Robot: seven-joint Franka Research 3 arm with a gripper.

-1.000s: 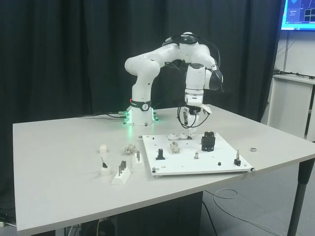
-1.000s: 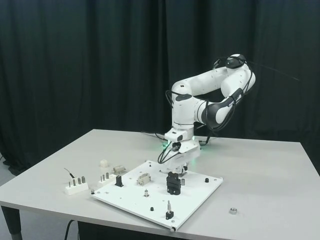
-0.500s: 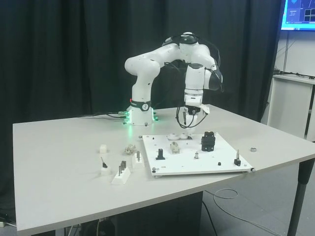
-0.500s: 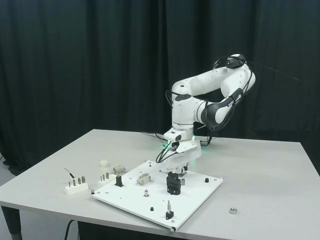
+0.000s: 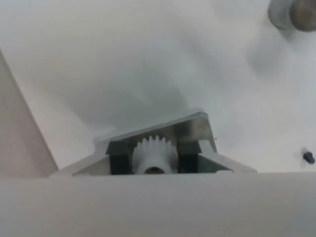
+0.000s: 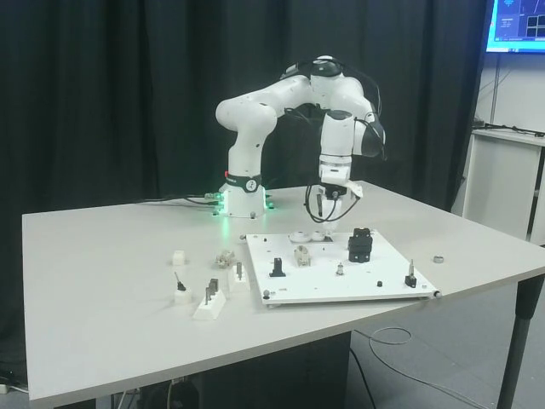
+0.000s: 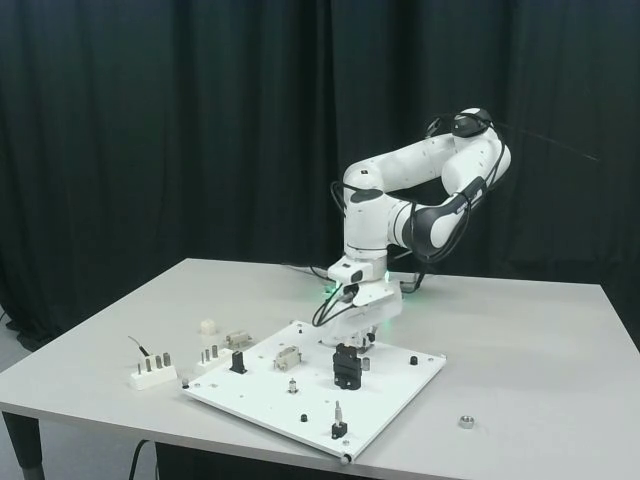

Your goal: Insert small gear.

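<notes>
A: Starting at the near edge of the grey table, what is sitting there?

B: A white block with upright pins is standing at the near left, and a small white cube is lying a little farther back. To their right the white board is lying flat, carrying a black clamp-like fixture and several short posts. A small nut is resting on the table just off the board's right edge.

A: And the small gear?

B: It is sitting up in the gripper. In the wrist view the small gear, white and toothed, is being pinched between the two fingers, with the black pads pressing on either side of it. It is hanging above the white board, not touching it.

A: Where is the gripper hanging in the room views?

B: It is hovering over the far part of the board, pointing down, just beyond the black fixture. Below it two white round parts are lying on the board's far edge.

A: Farther back?

B: The white arm is arching over from its base, which is glowing green at the far side of the table. Black curtains are hanging behind everything.
</notes>
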